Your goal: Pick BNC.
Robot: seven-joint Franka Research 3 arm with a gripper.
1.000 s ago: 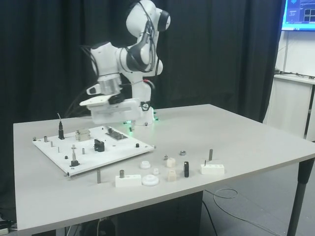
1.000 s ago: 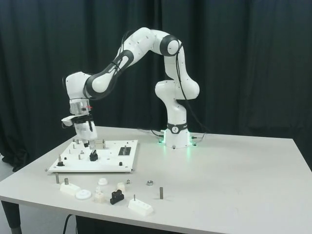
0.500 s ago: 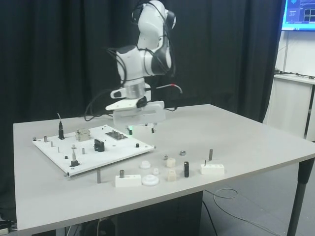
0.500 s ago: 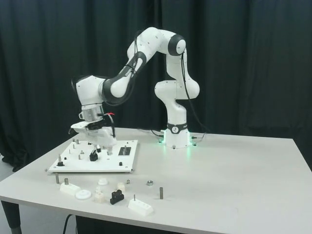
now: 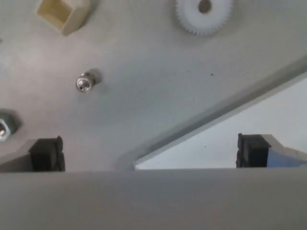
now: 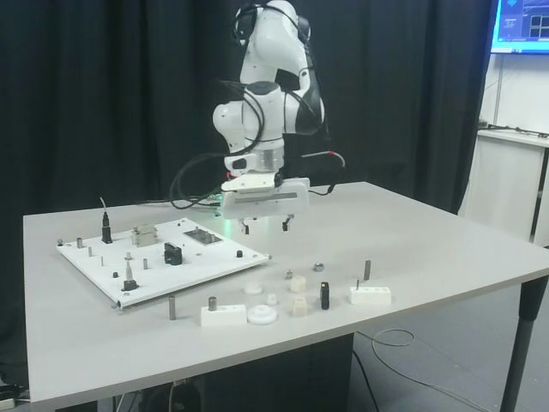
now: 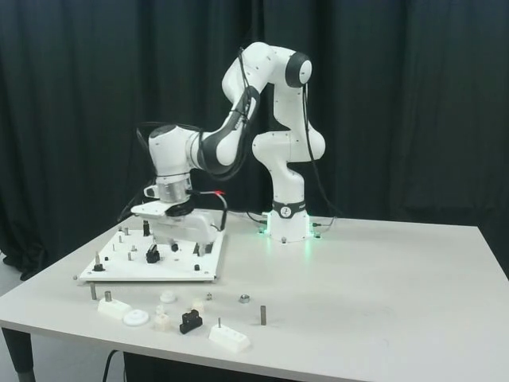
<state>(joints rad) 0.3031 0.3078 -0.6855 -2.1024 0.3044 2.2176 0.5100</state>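
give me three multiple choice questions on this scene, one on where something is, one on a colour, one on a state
1. Where is the tool?
A. above the table, near the board's corner
B. resting on the screen
C. under the table

2. What colour is the gear lying loose on the table?
A. black
B. white
C. green

3. What state is the tool in?
A. shut on a gear
B. shut on a nut
C. open, holding nothing

Answers:
1. A: both room views show the tool in the air over the grey table, by the near corner of the white board, and the wrist view shows that board corner below it.
2. B: the toothed gear in the wrist view is white.
3. C: the black fingertips stand far apart in the wrist view with only table and board between them.
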